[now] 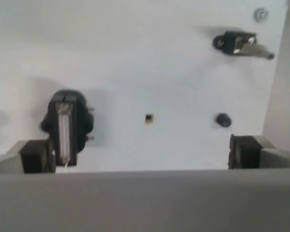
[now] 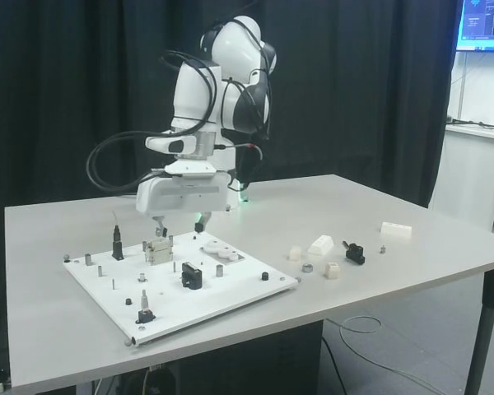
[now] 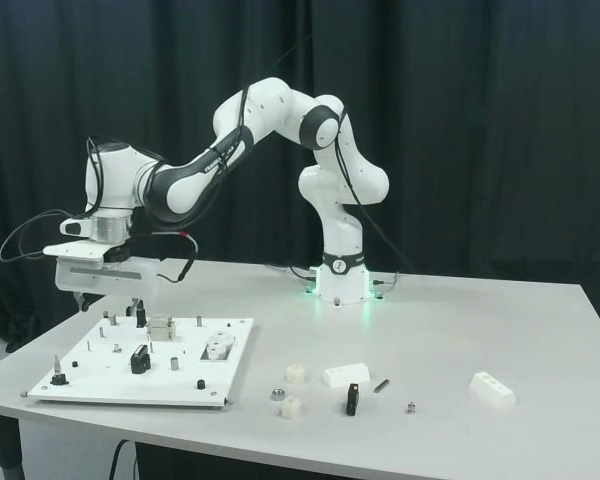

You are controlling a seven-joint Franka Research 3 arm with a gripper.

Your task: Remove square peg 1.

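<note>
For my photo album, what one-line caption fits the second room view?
White robot arm holds its gripper above a white assembly board on a grey table.

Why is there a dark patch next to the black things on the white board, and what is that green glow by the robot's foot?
Wrist view: the black connector and the black keyed part cast soft shadows on the white board, so light comes from above. Second room view: a green light glows at the arm's base against the black curtain.
</note>
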